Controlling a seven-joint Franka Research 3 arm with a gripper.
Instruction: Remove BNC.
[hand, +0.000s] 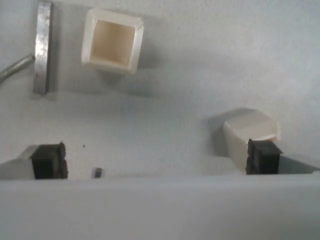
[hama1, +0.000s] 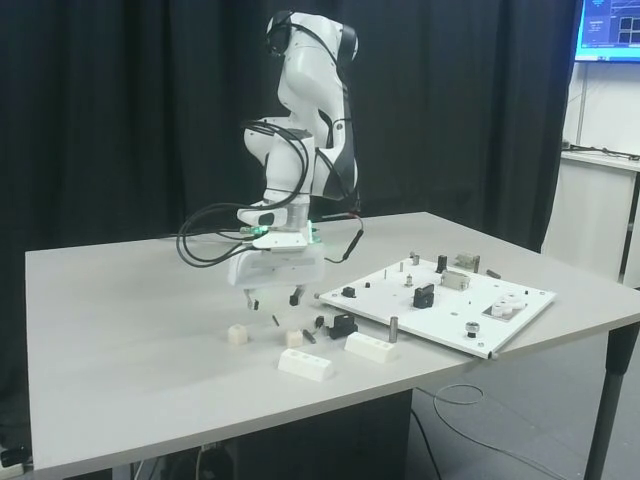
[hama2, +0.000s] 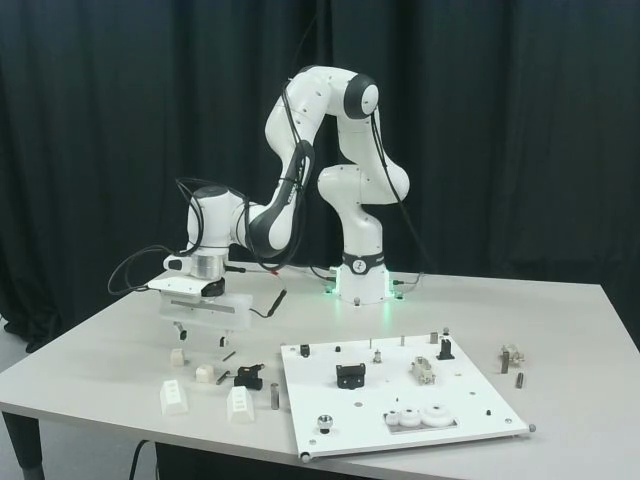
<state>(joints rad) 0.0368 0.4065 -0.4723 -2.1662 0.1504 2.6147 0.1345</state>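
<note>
While the white arm's two-fingered gripper (hand: 156, 159) hangs released and empty over the grey table (hama1: 120, 300), beside a white hollow plastic block (hand: 112, 40), grasping seems unbegun; I cannot pick out the BNC connector, perhaps on the white assembly board (hama2: 470, 395); next: locate it, align, close.

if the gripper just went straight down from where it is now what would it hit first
Probably the bare grey table. The gripper is open and points down, with nothing between its fingertips. One small white cube sits right beside a finger, so that finger might clip it; depth is unclear.
</note>
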